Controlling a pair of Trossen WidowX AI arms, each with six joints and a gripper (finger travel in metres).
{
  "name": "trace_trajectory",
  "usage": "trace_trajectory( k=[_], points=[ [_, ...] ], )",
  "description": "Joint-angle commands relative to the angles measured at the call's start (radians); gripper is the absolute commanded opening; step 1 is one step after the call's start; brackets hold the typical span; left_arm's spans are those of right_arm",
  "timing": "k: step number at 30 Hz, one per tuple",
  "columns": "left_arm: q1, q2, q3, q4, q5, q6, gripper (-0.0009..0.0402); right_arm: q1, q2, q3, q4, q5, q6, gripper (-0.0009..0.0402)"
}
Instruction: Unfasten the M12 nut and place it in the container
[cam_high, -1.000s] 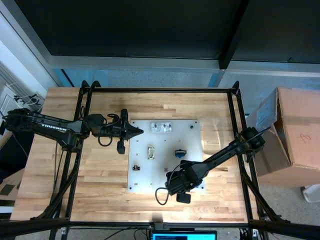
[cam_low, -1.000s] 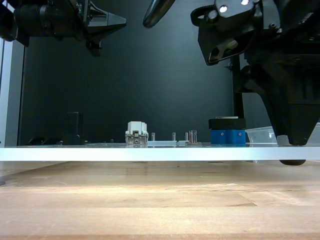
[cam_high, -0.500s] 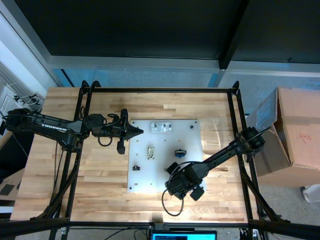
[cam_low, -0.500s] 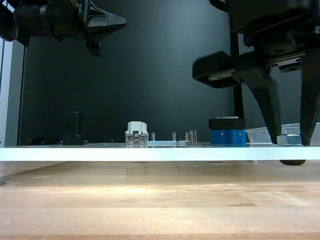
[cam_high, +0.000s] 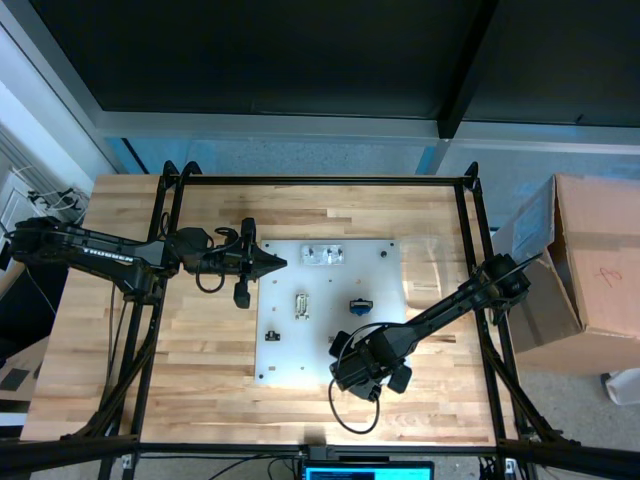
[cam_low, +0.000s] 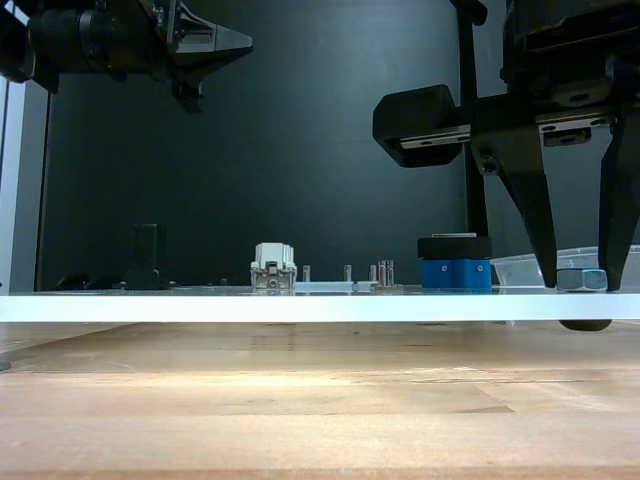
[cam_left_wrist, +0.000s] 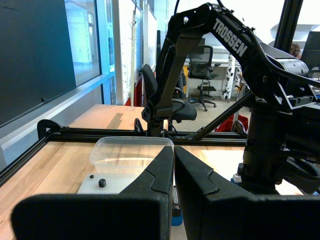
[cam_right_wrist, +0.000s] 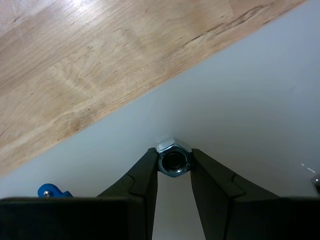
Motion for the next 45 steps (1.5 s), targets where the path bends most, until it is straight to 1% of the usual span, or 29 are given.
trace_trajectory(
  k=[1,8,10,12,14,15,17,20,23,26,28,30,31,34,40,45],
  points=[
    [0.0,0.0,0.0,0.0,0.0,0.0,0.0,0.001,-0.001,0.001,0.0,-0.001,0.024,0.0102],
    [0.0,0.0,0.0,0.0,0.0,0.0,0.0,0.002,-0.011,0.001,-0.003,0.0,0.023,0.0204],
    [0.0,0.0,0.0,0.0,0.0,0.0,0.0,0.002,-0.018,0.001,-0.008,0.0,0.024,0.0228],
    [0.0,0.0,0.0,0.0,0.0,0.0,0.0,0.003,-0.031,0.001,-0.019,0.0,0.046,0.0244],
    [0.0,0.0,0.0,0.0,0.0,0.0,0.0,0.002,-0.051,0.001,-0.025,0.0,0.142,0.0249],
    [0.0,0.0,0.0,0.0,0.0,0.0,0.0,0.002,-0.06,0.001,-0.025,0.0,0.217,0.0247],
    [0.0,0.0,0.0,0.0,0.0,0.0,0.0,-0.001,-0.077,0.001,-0.03,-0.001,0.382,0.0233],
    [0.0,0.0,0.0,0.0,0.0,0.0,0.0,-0.003,-0.102,0.001,-0.06,-0.005,0.594,0.0186],
    [0.0,0.0,0.0,0.0,0.001,0.0,0.0,-0.003,-0.124,0.001,-0.087,-0.023,0.749,0.0118],
    [0.0,0.0,0.0,0.0,0.0,0.0,0.0,-0.003,-0.135,0.001,-0.089,-0.087,0.849,0.0041],
    [0.0,0.0,0.0,0.0,0.0,0.0,0.0,-0.003,-0.135,0.001,-0.089,-0.109,0.898,-0.0008],
    [0.0,0.0,0.0,0.0,0.0,0.0,0.0,-0.001,-0.132,0.0,-0.089,-0.108,0.943,0.001],
    [0.0,0.0,0.0,0.0,0.0,0.0,0.0,0.0,-0.13,-0.001,-0.087,-0.106,0.963,0.0012],
    [0.0,0.0,0.0,0.0,0.0,0.0,0.0,0.002,-0.129,-0.019,-0.056,-0.106,1.001,-0.0003],
    [0.0,0.0,0.0,0.0,0.0,0.0,0.0,0.008,-0.129,-0.101,0.067,-0.114,1.027,0.0],
    [0.0,0.0,0.0,0.0,0.0,0.0,0.0,0.009,-0.121,-0.139,0.122,-0.114,1.041,0.0]
  ],
)
